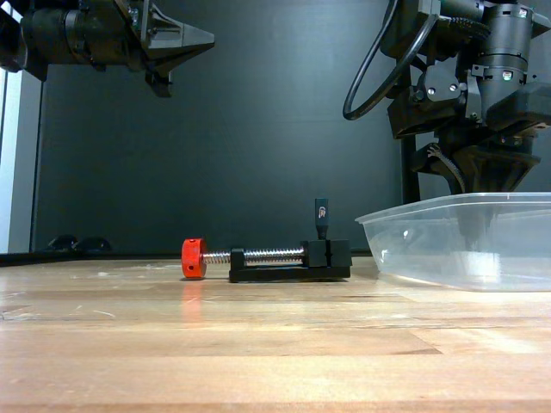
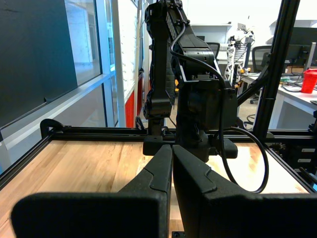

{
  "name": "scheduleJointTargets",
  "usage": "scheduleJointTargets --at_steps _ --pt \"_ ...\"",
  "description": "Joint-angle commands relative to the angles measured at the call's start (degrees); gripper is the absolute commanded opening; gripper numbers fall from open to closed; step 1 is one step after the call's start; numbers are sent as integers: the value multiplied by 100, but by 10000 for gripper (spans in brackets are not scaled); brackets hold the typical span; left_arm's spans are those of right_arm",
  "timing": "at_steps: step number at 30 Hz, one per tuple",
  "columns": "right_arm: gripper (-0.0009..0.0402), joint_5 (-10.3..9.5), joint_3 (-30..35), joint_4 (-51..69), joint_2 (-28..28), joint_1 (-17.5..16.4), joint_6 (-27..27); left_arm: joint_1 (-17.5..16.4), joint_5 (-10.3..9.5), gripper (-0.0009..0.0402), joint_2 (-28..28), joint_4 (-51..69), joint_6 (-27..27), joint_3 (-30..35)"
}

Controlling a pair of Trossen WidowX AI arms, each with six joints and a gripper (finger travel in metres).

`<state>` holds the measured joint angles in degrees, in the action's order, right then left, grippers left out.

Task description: Pick the USB-C connector and install on taskboard

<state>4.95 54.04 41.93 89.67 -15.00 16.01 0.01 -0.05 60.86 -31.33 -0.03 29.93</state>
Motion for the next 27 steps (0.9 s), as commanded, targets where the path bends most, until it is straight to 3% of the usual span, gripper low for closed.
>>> scheduleJointTargets --at_steps 1,12,27 --pt "1 0 -2 9 0 0 2 -2 2 0 0 -2 0 2" --pt "0 0 55 138 -98 2 0 0 2 0 0 -2 0 2" --pt "0 0 308 667 -767 7 9 -2 2 0 0 0 0 2"
